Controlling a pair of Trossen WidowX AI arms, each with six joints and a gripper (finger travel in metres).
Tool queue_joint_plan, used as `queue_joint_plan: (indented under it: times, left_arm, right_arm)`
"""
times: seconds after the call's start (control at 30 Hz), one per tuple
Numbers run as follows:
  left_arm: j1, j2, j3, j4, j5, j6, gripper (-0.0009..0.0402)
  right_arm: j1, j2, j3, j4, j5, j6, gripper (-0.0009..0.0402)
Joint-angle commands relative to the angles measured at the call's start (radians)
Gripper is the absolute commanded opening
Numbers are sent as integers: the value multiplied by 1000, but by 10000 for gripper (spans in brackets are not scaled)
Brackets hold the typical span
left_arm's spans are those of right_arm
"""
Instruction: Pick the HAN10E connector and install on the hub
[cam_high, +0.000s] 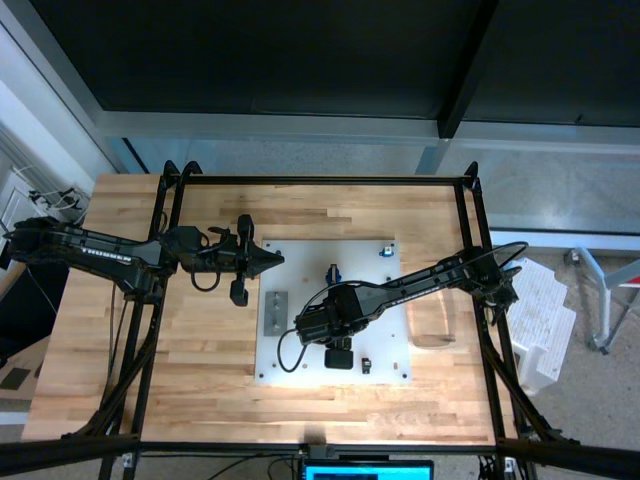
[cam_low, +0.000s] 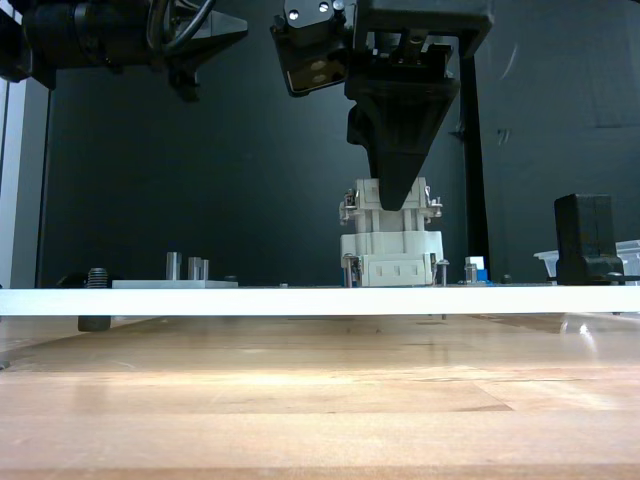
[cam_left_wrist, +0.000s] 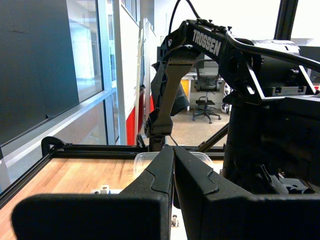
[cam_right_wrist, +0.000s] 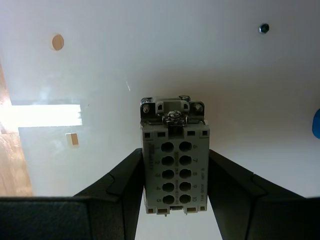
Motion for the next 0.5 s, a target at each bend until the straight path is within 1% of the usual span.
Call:
queue_joint_plan:
  times: [0.03, 0.5]
  left_arm:
    - [0, 0, 0, 0, 0, 0, 0]
    - [0, 0, 0, 0, 0, 0, 0]
  right_arm:
    - [0, 1, -1, -1, 0, -4, 14]
    - [0, 13, -31, 38, 0, -14, 13]
